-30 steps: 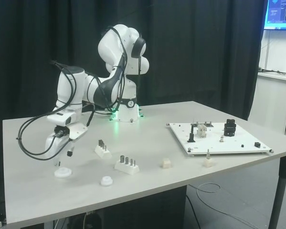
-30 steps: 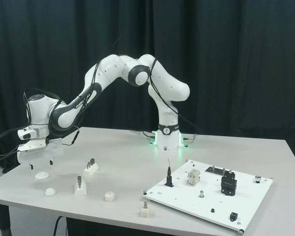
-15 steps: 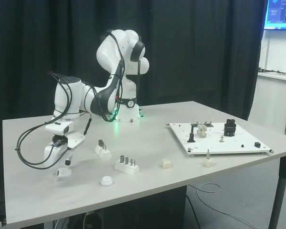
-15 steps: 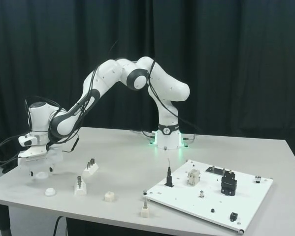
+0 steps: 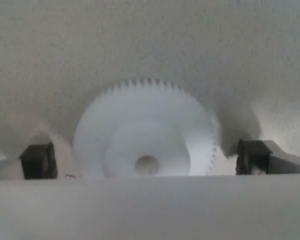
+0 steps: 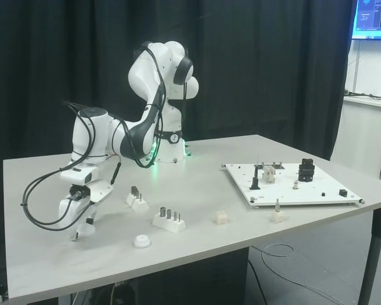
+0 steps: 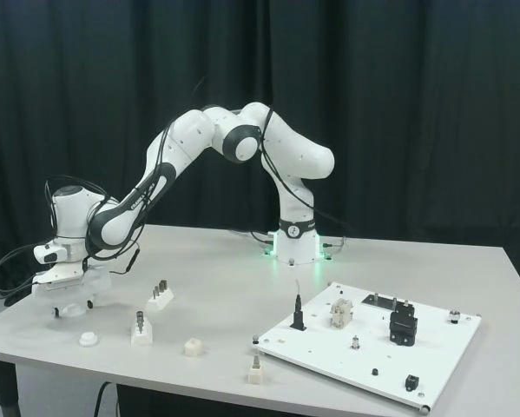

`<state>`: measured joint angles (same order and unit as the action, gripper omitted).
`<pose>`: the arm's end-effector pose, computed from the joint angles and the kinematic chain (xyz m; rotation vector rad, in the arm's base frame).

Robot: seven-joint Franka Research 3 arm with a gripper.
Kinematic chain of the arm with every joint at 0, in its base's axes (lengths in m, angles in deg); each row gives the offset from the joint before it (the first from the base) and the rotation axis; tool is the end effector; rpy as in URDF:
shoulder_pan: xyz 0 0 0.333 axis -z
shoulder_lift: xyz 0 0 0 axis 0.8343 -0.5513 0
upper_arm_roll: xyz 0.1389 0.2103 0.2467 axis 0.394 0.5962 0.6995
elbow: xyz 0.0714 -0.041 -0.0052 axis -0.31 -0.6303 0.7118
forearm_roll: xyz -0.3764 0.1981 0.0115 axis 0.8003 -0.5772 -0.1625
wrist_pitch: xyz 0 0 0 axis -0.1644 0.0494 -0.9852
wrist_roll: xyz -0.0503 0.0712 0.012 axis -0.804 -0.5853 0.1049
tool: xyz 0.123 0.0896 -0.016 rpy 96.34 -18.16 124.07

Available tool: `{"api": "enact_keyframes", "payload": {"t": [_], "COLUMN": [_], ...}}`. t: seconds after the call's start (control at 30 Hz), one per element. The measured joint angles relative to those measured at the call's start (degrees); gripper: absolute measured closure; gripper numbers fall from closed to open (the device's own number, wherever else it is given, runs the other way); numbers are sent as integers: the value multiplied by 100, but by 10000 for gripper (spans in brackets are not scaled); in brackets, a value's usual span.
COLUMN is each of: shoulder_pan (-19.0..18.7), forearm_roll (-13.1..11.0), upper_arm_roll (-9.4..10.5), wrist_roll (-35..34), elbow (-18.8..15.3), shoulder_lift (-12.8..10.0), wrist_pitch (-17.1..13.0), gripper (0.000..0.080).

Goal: Pick large gear.

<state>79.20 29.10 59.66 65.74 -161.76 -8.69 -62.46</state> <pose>0.5869 -0.5321 0.1328 3.0006 0.1498 -0.0567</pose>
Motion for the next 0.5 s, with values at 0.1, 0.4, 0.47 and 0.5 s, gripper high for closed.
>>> {"api": "enact_keyframes", "payload": {"t": [0.1,0.4,0.47,0.5], "shoulder_pan": [0,0,0,0], "forearm_roll": [-2,-2,-3,-3], "upper_arm_roll": [2,8,7,7], "wrist_roll": [10,69,69,69], "elbow": [3,5,8,8], "shoulder_lift": [0,-4,-4,-5], "wrist_pitch": [0,2,6,8], "gripper": [3,96,96,96]}}
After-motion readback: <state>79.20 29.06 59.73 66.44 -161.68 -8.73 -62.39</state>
